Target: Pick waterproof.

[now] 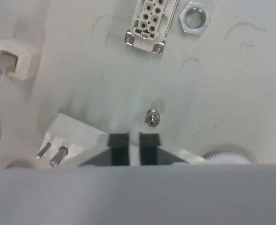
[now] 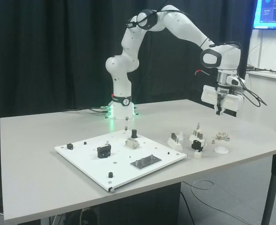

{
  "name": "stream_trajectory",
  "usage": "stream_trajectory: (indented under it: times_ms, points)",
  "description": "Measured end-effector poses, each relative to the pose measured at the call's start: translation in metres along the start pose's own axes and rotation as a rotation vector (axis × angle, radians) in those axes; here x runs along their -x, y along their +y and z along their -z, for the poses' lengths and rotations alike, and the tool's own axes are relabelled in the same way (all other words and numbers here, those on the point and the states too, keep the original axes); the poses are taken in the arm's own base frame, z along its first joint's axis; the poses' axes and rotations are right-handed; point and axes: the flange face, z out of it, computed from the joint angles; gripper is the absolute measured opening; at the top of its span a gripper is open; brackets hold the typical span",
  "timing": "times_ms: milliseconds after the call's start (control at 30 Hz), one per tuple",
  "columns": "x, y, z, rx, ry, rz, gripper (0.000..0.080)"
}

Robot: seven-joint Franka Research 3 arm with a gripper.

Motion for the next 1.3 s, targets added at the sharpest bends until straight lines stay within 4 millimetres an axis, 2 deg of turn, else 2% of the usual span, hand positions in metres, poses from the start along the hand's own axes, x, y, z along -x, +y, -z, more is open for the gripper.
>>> stream_trajectory:
  times_ms: [100,133,333,367,433,467,633,667,1300]
  points:
    - [0.0,0.0,0.001,0.0,0.0,-0.008,0.0]
    - [0.0,0.0,0.001,0.0,0.0,-0.012,0.0122]
    - [-0.001,0.0,0.003,0.0,0.0,-0.016,0.0122]
    - [-0.001,0.0,0.003,0.0,0.0,-0.017,0.0417]
    - [-0.001,0.0,0.004,0.0,0.001,-0.02,0.0417]
    - [-0.002,0.0,0.005,0.001,0.001,-0.022,0.0728]
    - [-0.003,-0.001,0.007,0.002,0.002,-0.024,0.0728]
    - [-0.003,-0.001,0.008,0.002,0.003,-0.024,0.0784]
    - [-0.005,-0.002,0.013,0.001,0.002,-0.037,0.08]
